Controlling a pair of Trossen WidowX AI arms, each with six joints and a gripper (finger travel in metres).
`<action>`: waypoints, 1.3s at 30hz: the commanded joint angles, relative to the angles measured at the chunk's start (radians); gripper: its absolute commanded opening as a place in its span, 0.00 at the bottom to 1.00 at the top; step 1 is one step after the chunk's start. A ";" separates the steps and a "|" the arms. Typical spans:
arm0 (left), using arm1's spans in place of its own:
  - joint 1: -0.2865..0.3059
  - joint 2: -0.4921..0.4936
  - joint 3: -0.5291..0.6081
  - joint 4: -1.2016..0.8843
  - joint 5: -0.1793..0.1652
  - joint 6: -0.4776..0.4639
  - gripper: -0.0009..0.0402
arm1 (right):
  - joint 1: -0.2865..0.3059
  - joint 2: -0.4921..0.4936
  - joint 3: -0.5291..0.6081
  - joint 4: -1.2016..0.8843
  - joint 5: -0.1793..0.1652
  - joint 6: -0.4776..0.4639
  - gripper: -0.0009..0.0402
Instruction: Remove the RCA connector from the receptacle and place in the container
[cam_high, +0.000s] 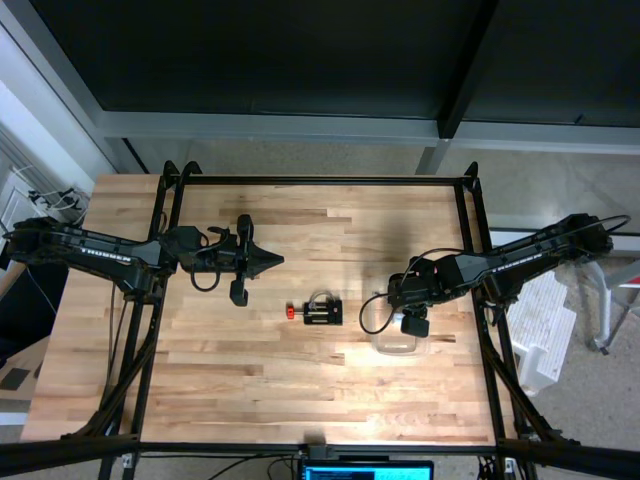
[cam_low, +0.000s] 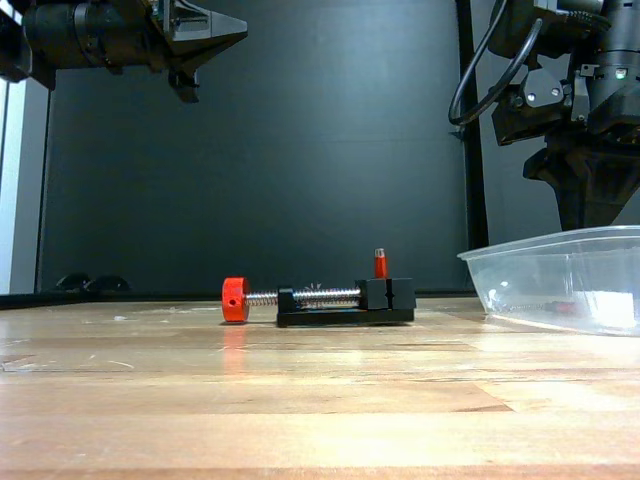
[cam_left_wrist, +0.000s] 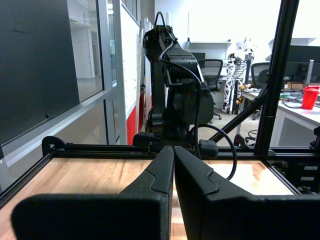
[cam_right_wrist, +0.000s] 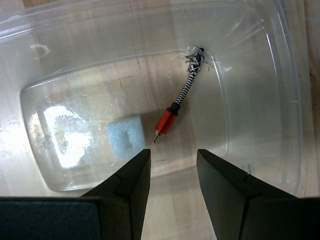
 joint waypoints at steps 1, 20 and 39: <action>0.000 0.000 0.000 0.000 0.000 0.000 0.02 | 0.000 0.000 0.002 0.000 0.000 -0.001 0.32; 0.000 0.000 0.000 0.000 0.000 0.000 0.02 | -0.158 -0.062 0.294 0.077 -0.004 -0.283 0.03; 0.000 0.000 0.000 0.000 0.000 0.000 0.02 | -0.280 -0.069 0.296 0.586 -0.161 -0.472 0.02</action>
